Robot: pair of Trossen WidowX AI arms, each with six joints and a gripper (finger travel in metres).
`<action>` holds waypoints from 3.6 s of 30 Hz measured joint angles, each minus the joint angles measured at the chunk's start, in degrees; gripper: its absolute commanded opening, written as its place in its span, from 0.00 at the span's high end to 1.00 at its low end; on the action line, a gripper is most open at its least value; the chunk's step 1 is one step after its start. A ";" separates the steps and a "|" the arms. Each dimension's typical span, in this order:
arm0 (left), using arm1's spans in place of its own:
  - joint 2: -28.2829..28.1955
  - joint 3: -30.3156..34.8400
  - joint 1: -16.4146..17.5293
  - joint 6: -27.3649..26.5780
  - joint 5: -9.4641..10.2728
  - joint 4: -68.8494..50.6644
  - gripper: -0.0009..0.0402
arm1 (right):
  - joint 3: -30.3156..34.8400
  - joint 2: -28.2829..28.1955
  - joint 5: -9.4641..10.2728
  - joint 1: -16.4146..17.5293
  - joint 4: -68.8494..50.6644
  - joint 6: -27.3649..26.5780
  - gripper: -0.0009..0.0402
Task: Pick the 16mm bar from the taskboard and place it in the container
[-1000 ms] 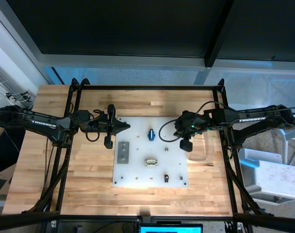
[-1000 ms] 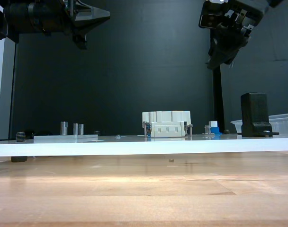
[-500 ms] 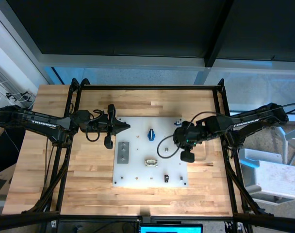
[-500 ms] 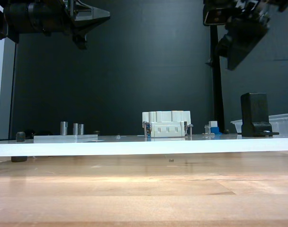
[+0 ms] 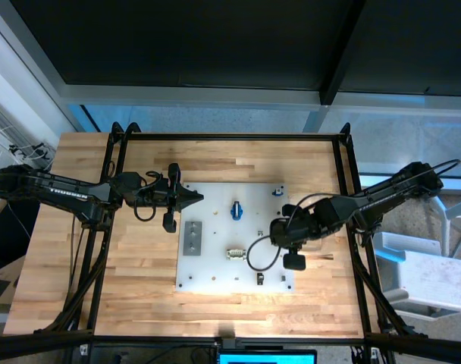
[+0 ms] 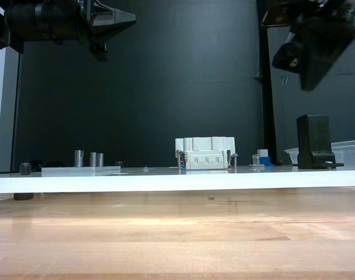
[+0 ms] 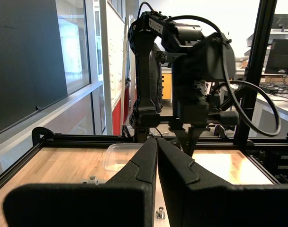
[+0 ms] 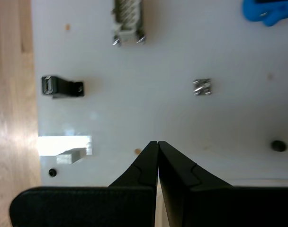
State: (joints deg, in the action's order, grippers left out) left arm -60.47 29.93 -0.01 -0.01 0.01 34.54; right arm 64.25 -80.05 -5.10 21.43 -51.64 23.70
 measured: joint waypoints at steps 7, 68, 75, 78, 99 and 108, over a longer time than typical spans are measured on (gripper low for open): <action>0.00 0.00 0.00 -0.02 0.02 -0.02 0.98 | 0.00 -1.07 0.20 3.52 0.11 4.02 0.98; 0.00 0.00 0.00 0.00 0.00 -0.02 0.98 | 14.16 -19.85 3.67 12.37 -8.63 10.34 0.50; 0.00 0.02 0.00 0.00 0.00 -0.02 0.98 | 13.27 -21.18 3.61 12.79 -7.63 10.32 0.42; 0.00 0.02 0.00 0.00 0.02 0.00 0.98 | 13.18 -21.59 3.13 12.83 -7.58 10.23 0.43; -0.02 0.00 0.00 0.00 0.00 -0.02 0.98 | 9.22 -23.58 2.03 13.18 -3.15 9.90 0.47; 0.00 0.00 0.00 0.00 0.00 -0.02 0.98 | 8.39 -23.58 1.55 13.46 -2.58 9.90 0.47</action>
State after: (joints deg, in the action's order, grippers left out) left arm -60.47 29.93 -0.01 -0.01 0.01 34.52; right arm 72.64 -103.63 -3.55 34.89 -54.22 33.61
